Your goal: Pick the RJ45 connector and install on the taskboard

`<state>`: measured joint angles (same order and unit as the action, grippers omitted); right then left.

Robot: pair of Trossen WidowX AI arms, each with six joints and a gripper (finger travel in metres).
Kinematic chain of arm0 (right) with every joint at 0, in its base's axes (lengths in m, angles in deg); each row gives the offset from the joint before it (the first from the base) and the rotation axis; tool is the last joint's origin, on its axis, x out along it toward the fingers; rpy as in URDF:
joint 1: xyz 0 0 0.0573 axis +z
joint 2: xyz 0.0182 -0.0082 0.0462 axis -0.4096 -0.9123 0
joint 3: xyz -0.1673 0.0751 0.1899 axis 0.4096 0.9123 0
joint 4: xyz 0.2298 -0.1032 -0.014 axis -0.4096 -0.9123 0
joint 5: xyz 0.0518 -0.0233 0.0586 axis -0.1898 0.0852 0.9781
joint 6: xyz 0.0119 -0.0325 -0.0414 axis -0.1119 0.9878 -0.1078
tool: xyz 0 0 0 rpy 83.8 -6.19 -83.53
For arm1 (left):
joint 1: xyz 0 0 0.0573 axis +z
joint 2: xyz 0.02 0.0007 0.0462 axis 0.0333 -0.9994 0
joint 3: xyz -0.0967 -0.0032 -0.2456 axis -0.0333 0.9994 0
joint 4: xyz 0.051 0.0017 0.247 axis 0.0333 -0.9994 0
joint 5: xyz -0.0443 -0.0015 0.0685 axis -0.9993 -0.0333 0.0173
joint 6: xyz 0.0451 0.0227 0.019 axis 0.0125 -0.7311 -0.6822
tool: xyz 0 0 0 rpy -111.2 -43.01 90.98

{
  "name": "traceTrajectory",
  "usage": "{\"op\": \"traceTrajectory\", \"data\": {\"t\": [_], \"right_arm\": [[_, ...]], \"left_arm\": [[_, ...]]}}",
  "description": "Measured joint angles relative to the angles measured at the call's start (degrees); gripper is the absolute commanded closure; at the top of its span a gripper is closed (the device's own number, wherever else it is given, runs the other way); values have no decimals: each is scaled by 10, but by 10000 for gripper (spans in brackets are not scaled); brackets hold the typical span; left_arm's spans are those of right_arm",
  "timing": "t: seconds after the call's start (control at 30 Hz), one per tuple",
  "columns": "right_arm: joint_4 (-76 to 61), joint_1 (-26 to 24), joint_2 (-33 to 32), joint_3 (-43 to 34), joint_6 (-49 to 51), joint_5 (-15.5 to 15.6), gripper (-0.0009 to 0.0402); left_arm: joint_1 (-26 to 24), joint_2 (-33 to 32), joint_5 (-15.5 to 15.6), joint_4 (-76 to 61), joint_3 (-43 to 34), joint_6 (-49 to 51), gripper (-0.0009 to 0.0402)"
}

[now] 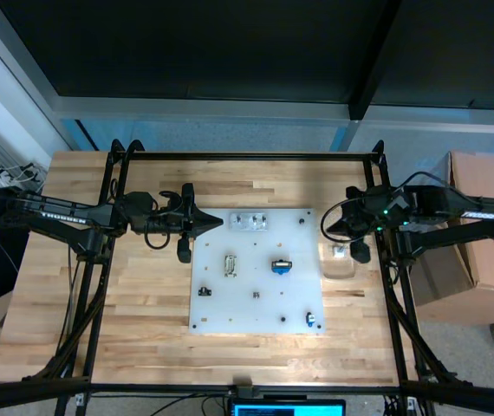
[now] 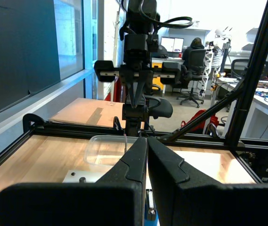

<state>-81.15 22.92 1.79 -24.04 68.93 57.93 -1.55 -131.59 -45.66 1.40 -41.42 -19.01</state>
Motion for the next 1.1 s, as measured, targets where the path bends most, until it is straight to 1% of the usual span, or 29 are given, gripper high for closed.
{"op": "traceTrajectory", "data": {"t": [0.13, 0.23, 0.4, 0.53, 0.63, 0.83, 0.97, 1.1], "right_arm": [[-126, 0, -1, -45, 0, -11, 393], [-195, 0, -2, -66, 0, -14, 393], [-267, 0, -8, -76, 0, -17, 393], [-313, 0, -28, -74, 0, -26, 385], [-323, 0, -52, -74, 0, -26, 366], [-322, -1, -97, -73, 2, -26, 315], [-309, -6, -108, -62, 15, -26, 284], [-272, -8, -114, -29, 15, -26, 253]], "left_arm": [[0, 0, 0, 0, 0, 0, 393], [0, 0, 0, 0, 0, 0, 393], [0, 0, 0, 0, 0, 0, 393], [0, 0, 0, 0, 0, 0, 392], [0, 0, 0, 0, 0, 0, 392], [0, 0, 0, 0, 0, 0, 393], [0, 0, 0, 0, 0, 0, 392], [0, 0, 0, 0, 0, 0, 393]]}}
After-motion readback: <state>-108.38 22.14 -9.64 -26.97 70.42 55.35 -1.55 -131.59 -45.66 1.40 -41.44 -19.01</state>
